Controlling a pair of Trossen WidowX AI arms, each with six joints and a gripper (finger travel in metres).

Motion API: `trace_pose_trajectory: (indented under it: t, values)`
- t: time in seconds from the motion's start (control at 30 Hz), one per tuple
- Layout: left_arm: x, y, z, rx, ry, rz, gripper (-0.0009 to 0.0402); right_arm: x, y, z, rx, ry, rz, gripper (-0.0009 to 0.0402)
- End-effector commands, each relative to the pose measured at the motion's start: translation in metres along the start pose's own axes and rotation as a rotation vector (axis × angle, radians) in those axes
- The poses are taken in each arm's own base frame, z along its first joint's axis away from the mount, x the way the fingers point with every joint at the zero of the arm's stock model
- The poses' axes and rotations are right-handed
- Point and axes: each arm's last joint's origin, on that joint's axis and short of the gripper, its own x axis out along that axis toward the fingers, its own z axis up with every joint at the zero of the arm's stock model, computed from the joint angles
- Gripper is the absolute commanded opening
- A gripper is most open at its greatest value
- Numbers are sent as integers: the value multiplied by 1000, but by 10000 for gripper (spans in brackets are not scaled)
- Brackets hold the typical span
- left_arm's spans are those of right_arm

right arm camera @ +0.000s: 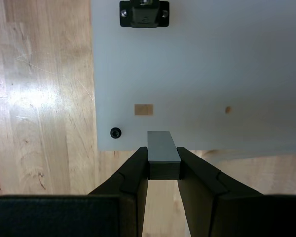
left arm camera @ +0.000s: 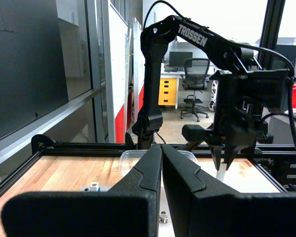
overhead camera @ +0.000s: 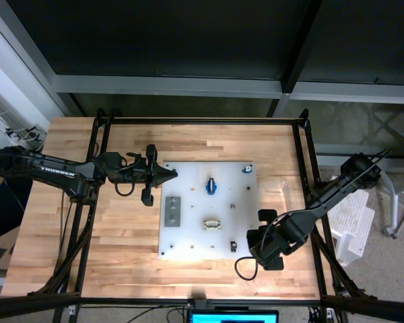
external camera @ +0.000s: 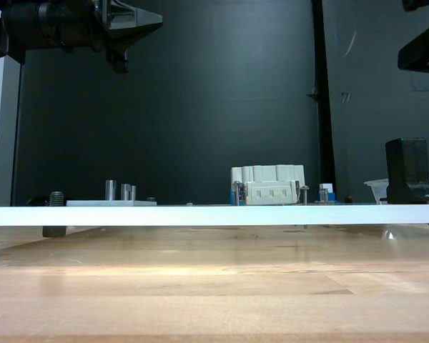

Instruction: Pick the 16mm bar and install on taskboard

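Observation:
The 16mm bar is a short grey block, held upright between the fingers of my right gripper, which is shut on it. It hangs clear above the edge of the white taskboard, just short of a small rectangular slot. In the high view the right gripper sits over the board's near right corner. My left gripper hovers high over the board's far left edge, fingers pressed together with nothing between them. It also shows in the low view.
On the board stand a grey block with pegs, a beige connector, a blue part and a black fixture close to the slot. A clear bin lies right of the board. A black screw marks the corner.

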Motion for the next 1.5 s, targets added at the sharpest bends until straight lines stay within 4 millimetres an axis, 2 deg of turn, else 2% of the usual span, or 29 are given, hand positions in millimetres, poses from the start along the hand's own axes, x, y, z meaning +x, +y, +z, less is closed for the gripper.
trace_pose_trajectory:
  t: [0.03,0.47,1.5]
  values:
    - [0,0,0,0,0,0,0,4,3,3,0,-8,7,0]
    - [0,0,0,0,0,0,0,19,10,7,-7,7,-4,0]
    - [0,0,0,0,0,0,0,24,10,5,-11,-3,-10,0]
